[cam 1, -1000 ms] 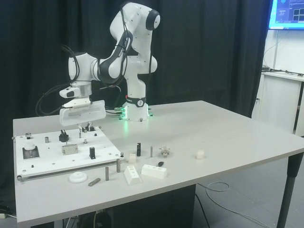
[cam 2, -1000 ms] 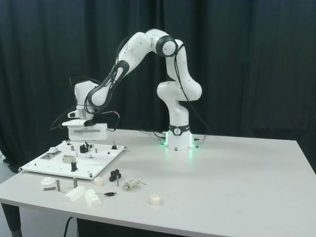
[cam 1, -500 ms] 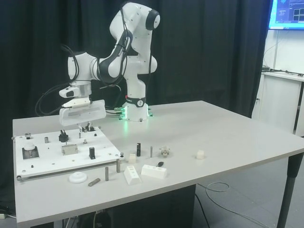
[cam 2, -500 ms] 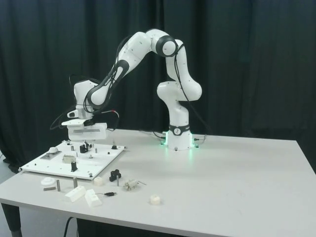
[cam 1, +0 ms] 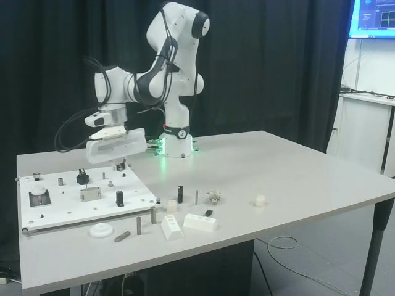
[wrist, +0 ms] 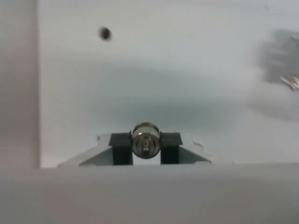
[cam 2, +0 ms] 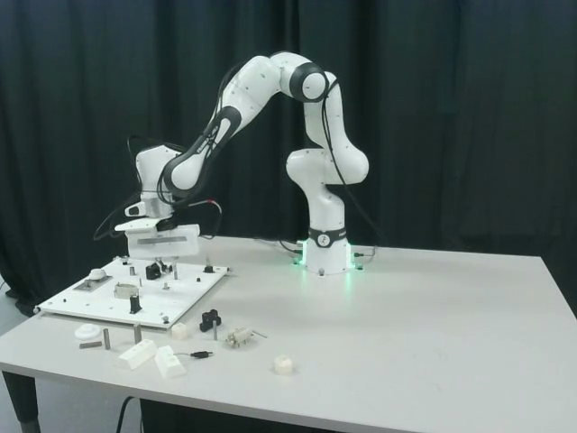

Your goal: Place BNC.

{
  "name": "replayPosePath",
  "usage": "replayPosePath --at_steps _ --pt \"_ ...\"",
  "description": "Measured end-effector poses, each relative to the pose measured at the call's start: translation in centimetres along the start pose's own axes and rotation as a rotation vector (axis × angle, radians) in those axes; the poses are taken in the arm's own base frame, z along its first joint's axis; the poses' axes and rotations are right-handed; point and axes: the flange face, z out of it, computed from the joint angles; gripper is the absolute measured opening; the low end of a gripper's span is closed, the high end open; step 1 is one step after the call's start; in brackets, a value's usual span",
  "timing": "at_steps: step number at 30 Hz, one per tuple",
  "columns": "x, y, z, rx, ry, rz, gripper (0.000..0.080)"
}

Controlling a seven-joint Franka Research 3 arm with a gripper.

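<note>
In the wrist view a small metal BNC connector (wrist: 146, 139) sits clamped between my gripper's (wrist: 146, 149) two black fingertips (wrist: 120, 148), end-on to the camera. Under it lies the white assembly board (wrist: 187, 70), with one small dark hole (wrist: 104, 33) further off. The first room view shows my gripper (cam 1: 119, 164) hanging just over the far right part of the board (cam 1: 68, 206). The second room view shows the gripper (cam 2: 168, 262) low over the board's (cam 2: 191, 287) back portion. Whether the connector touches the board cannot be told.
The board carries several fixtures: a black clip (cam 1: 81, 177), a metal block (cam 1: 90, 193), a black post (cam 1: 119, 197). Loose parts lie on the grey table in front: white blocks (cam 1: 191, 223), a white disc (cam 1: 100, 231), a metal connector (cam 1: 213, 195), a small white piece (cam 1: 260, 200).
My gripper, still holding the connector, has shifted to the right along the far side of the board and slightly upward. Nothing on the table has moved.
</note>
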Motion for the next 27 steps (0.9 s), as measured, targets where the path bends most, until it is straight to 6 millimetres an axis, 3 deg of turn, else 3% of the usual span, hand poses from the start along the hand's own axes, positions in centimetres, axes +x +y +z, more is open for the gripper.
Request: replayPosePath --at_steps 17,27 --pt "0.2 -8.8 1.3 -0.004 -0.042 -0.094 0.0123" --pt "-0.3 -12.1 2.5 -0.037 -0.031 -0.139 0.0123"
